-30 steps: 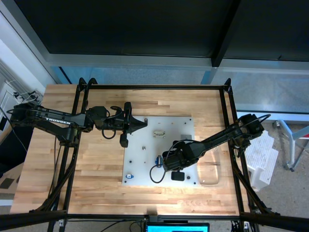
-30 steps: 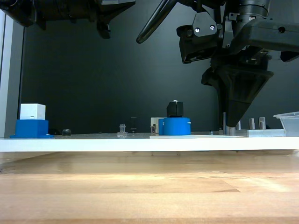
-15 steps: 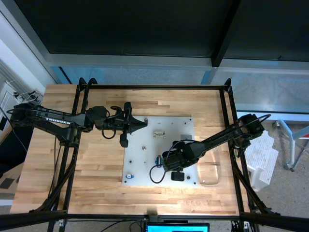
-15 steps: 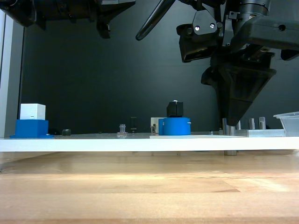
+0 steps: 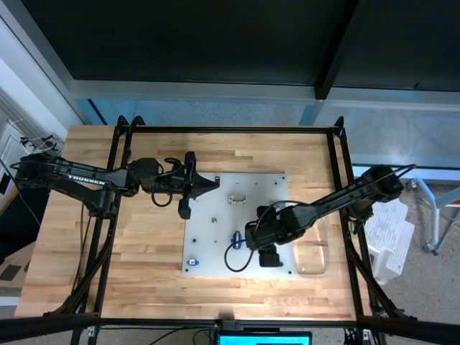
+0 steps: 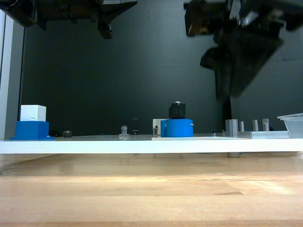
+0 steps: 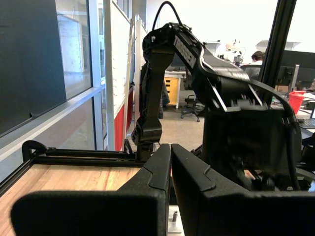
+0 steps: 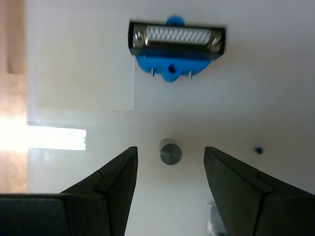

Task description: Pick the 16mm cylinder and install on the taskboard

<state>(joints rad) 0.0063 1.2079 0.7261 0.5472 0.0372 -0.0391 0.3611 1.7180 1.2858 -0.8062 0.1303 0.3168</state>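
The 16mm cylinder point(image 6: 232, 128) stands upright in a hole of the white taskboard point(image 6: 118, 145), its lower end showing beneath the plate. In the right wrist view the cylinder point(image 8: 170, 151) is seen end-on on the taskboard point(image 8: 74, 73). My right gripper point(image 8: 170, 147) hangs open above it, one finger on each side and neither touching. In the low view the right gripper point(image 6: 226, 94) is well above the peg. From above, the right gripper point(image 5: 259, 238) covers the peg on the taskboard point(image 5: 212, 244). My left gripper point(image 5: 214, 181) is shut and empty at the board's far left corner, its fingers point(image 7: 162, 172) pressed together.
A blue fitting with a connector point(image 8: 172, 46) sits just beyond the peg. A grey metal block with small pegs point(image 6: 262, 134) and a clear tray point(image 5: 316, 248) lie to the right. A blue block topped by a white cube point(image 6: 32, 124) stands at the left.
The right gripper set the cylinder down into the board hole, opened and rose away from it. The peg stays seated. The left arm has not moved.
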